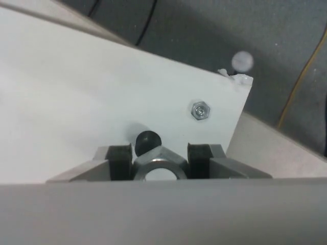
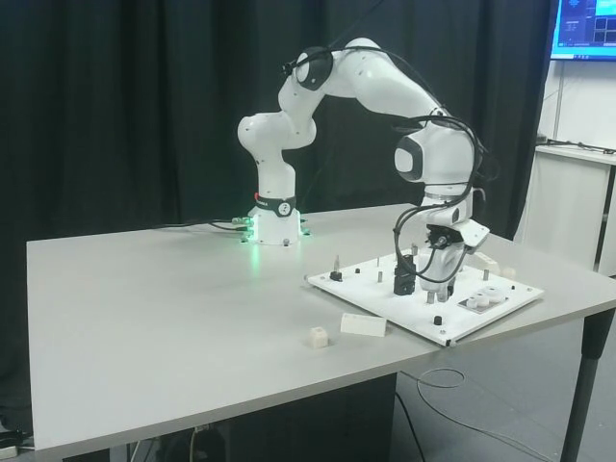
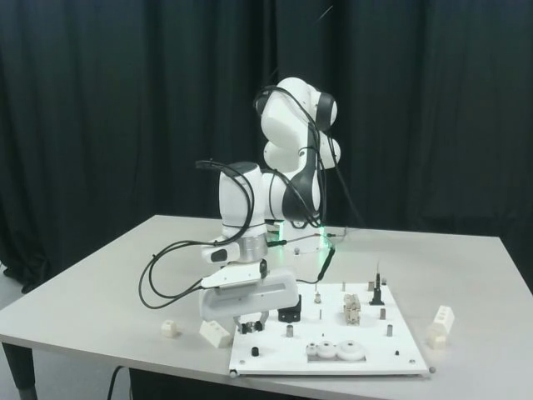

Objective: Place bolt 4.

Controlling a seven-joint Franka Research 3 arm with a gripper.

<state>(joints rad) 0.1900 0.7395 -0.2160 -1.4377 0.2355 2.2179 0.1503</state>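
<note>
So the gripper [image 1: 159,162] is clamped on bolt 4 [image 1: 159,166], its two black pads pressed against the flats of the hex head, closed only as far as the head lets them. That's clearest in the wrist view, where the bolt sits right between the fingertips over the white board [image 1: 76,102].

Right by the bolt head there's a small black knob [image 1: 147,139] on the board, and a bit further off, near the board's corner, a hex nut [image 1: 201,110] that's already seated. From the room views the arm is low over the near corner of the board [image 2: 366,289] on the desk [image 2: 173,298], with the gripper [image 3: 250,321] almost down at the surface.

My read: the pick-up is done and the carry-over is basically done too. What's left is the actual placing, meaning getting the shank into its hole, letting go and backing off. I can't tell whether the shank is already in a hole or just hanging above it, since the gripper hides that part.
</note>
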